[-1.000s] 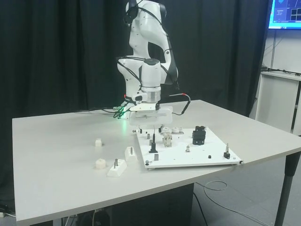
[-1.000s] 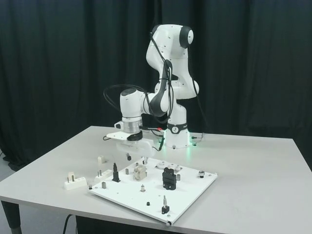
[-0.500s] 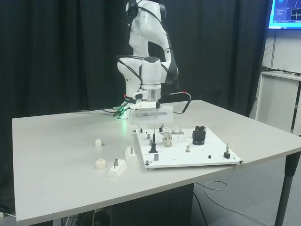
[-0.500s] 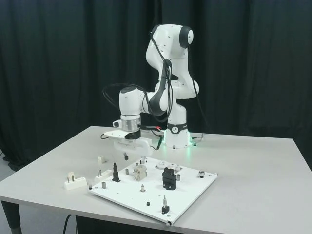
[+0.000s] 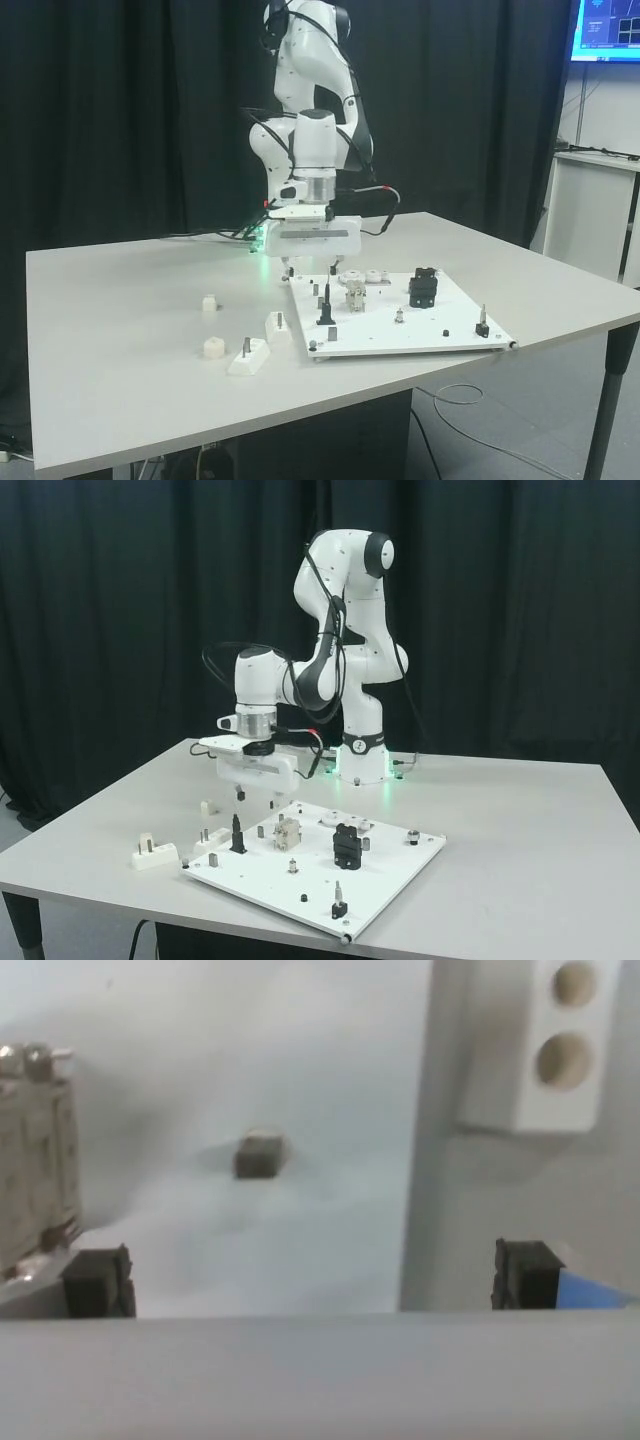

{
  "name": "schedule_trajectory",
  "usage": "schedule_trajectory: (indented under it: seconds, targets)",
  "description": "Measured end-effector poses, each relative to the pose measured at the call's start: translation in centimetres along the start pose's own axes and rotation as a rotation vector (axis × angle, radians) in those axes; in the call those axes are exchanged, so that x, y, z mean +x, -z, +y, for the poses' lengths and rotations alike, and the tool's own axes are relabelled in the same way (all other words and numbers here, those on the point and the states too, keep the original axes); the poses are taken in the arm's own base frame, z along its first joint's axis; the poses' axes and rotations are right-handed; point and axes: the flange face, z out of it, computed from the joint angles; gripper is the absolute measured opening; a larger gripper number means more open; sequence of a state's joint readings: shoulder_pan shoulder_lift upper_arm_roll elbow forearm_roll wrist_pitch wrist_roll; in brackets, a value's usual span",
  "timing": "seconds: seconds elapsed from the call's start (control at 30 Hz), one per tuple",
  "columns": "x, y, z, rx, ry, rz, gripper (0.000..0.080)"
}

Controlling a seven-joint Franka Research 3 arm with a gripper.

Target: Pick round peg 2.

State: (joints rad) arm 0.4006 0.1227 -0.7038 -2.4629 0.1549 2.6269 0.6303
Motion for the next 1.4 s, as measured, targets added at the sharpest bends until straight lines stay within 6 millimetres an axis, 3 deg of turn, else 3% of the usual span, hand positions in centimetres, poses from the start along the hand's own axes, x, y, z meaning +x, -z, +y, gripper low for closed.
schedule_trajectory:
  seconds: [0.47, 0.73, 1.03, 1.4]
  targets:
    - [4.7, 2.4, 2.0, 0.020, 0.132, 0.082, 0.0800]
    - [6.7, 2.6, 2.7, 0.014, 0.181, 0.122, 0.0800]
    - [8.0, 1.5, 2.2, 0.002, 0.188, 0.135, 0.0800]
    - [9.5, -1.5, 0.8, 0.004, 0.185, 0.115, 0.0800]
